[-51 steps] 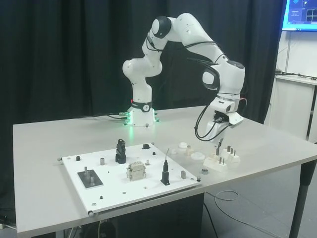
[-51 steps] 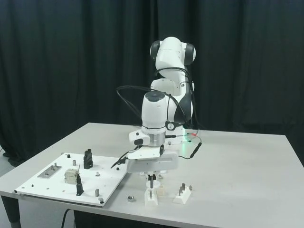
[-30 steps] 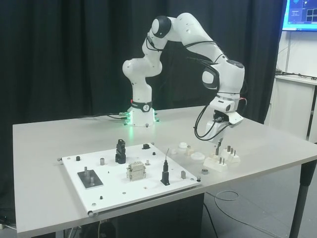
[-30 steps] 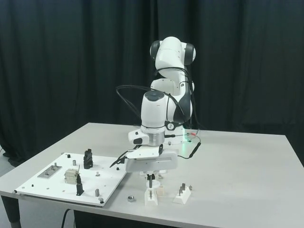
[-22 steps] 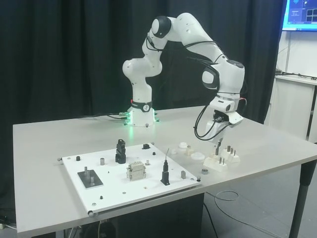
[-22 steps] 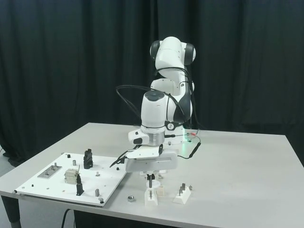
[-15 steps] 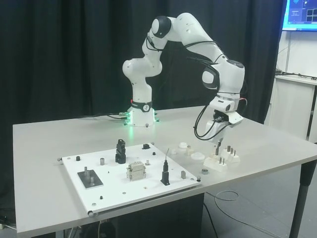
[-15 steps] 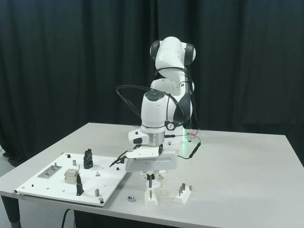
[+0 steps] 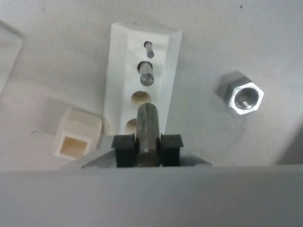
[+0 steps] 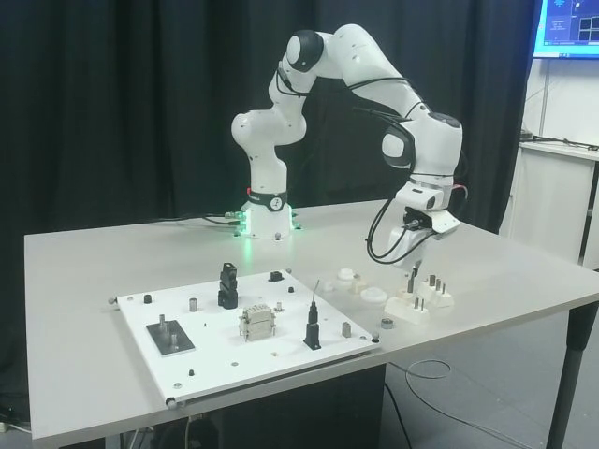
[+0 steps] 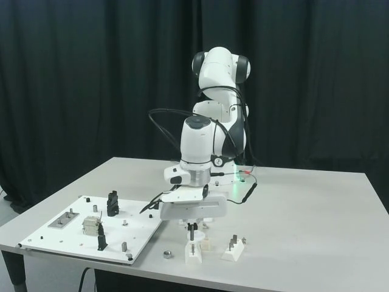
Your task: Insert round peg 3.
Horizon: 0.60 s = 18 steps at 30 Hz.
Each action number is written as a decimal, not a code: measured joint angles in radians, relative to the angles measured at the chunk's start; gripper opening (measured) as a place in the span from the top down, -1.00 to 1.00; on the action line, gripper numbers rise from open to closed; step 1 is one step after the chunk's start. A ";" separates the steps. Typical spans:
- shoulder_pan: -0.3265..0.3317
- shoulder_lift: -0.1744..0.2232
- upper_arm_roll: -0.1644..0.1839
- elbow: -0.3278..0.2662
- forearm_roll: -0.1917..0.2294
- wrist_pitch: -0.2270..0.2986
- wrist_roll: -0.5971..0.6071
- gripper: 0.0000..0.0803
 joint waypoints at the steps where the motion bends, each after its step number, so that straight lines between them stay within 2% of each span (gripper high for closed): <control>1: 0.000 0.000 0.000 0.000 0.000 0.000 0.001 0.73; 18: -0.001 0.000 -0.001 0.000 -0.001 0.009 0.006 0.73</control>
